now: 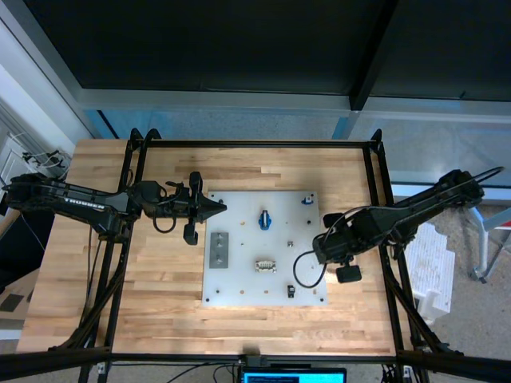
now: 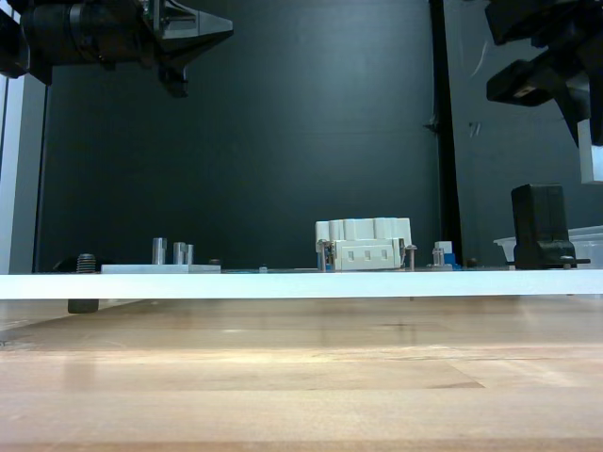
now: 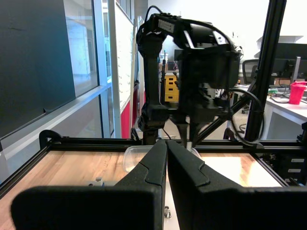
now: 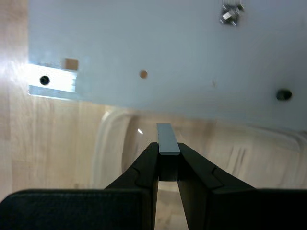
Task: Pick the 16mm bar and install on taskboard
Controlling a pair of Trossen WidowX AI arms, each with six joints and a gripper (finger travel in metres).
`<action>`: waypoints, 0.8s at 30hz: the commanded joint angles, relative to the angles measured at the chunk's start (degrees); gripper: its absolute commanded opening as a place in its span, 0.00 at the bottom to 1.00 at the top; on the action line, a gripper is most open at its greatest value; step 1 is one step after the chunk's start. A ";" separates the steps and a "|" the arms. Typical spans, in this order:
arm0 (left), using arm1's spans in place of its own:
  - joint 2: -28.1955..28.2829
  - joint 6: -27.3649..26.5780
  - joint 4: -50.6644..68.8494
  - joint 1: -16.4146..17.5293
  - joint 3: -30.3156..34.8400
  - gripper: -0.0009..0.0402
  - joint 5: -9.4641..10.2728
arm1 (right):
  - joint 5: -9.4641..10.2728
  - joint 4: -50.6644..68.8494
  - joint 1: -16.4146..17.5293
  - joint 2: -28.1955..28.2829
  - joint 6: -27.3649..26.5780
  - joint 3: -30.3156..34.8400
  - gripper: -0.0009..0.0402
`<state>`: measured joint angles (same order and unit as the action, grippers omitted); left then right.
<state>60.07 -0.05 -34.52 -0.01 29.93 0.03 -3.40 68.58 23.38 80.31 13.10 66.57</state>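
While in right tool point(image 4: 168, 150), bar point(image 4: 168, 138) lengthwise

Seen from above the near edge of the table point(image 1: 160, 319), the high camera looks down and away over the whole taskboard point(image 1: 239, 279), with the left gripper point(image 1: 219, 209) over its left edge and the right gripper point(image 1: 318, 254) over its right. The low camera sits close at table-top height, facing level along the same board. The left wrist camera looks level past closed fingers point(image 3: 144, 167) toward the right arm point(image 3: 192, 72), while the right wrist camera looks steeply down, close, past the pinched 16mm bar point(image 4: 168, 139) onto the board's edge.
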 commanded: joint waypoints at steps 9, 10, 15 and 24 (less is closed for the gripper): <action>0.02 0.00 -0.02 0.00 0.02 0.02 -0.02 | 0.00 -2.27 7.39 9.22 -5.35 7.04 0.02; 0.02 0.00 0.00 0.00 0.02 0.02 -0.02 | 0.00 -2.69 7.87 9.49 -6.36 7.13 0.02; 0.02 0.00 0.00 0.02 0.02 0.02 -0.02 | -0.02 -3.96 10.34 10.93 -15.67 7.08 0.02; 0.02 0.00 0.00 0.02 0.02 0.02 -0.02 | 0.50 -8.48 11.93 13.99 -34.93 7.17 0.02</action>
<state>60.07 -0.08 -34.52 -0.01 29.95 0.01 -3.03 60.47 35.20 94.06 -18.74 73.73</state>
